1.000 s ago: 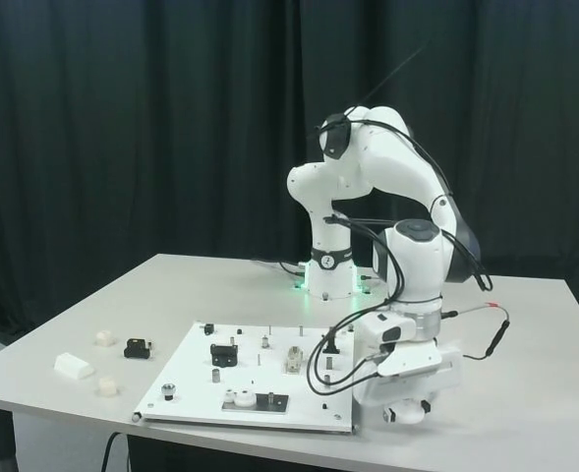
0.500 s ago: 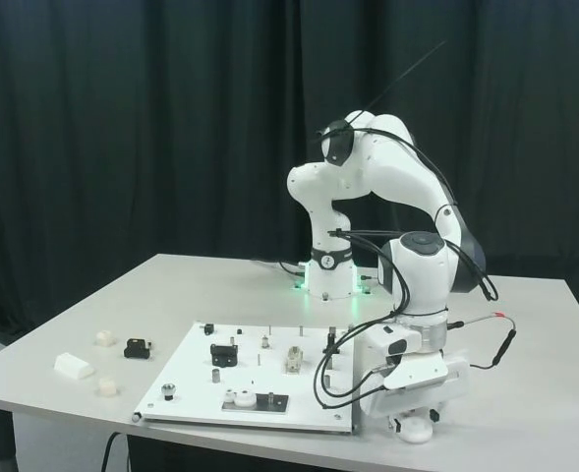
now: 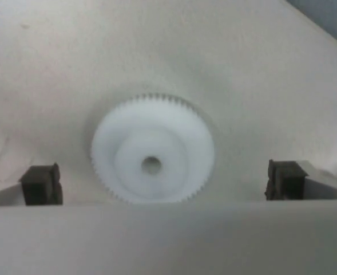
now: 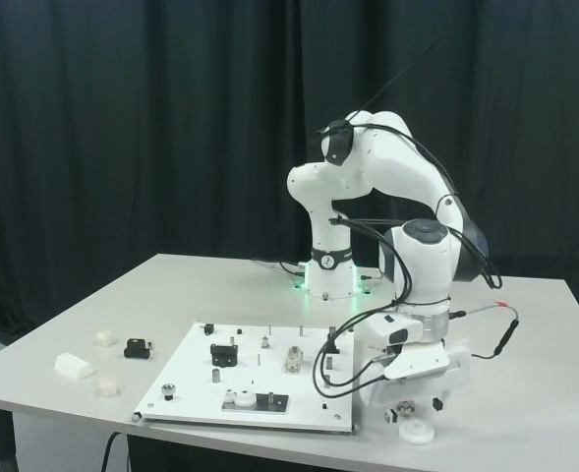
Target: Place large gear.
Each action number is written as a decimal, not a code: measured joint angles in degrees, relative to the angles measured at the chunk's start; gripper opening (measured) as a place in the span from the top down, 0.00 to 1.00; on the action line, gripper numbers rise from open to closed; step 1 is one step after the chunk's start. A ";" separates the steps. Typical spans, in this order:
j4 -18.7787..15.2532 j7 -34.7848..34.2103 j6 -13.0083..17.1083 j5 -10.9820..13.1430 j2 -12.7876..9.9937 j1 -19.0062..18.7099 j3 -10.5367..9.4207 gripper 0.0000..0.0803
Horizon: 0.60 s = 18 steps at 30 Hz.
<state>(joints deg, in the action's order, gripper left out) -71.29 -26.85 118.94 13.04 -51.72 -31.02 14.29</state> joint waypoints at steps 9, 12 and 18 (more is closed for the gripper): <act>1.74 0.00 -4.07 0.00 0.01 0.00 1.41 0.00; 1.76 0.00 -4.63 -0.05 0.00 0.00 1.84 0.00; 1.76 0.12 -5.62 -0.23 0.00 0.09 2.68 0.00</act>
<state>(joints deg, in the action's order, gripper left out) -69.53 -26.73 113.32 12.82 -51.72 -30.93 16.98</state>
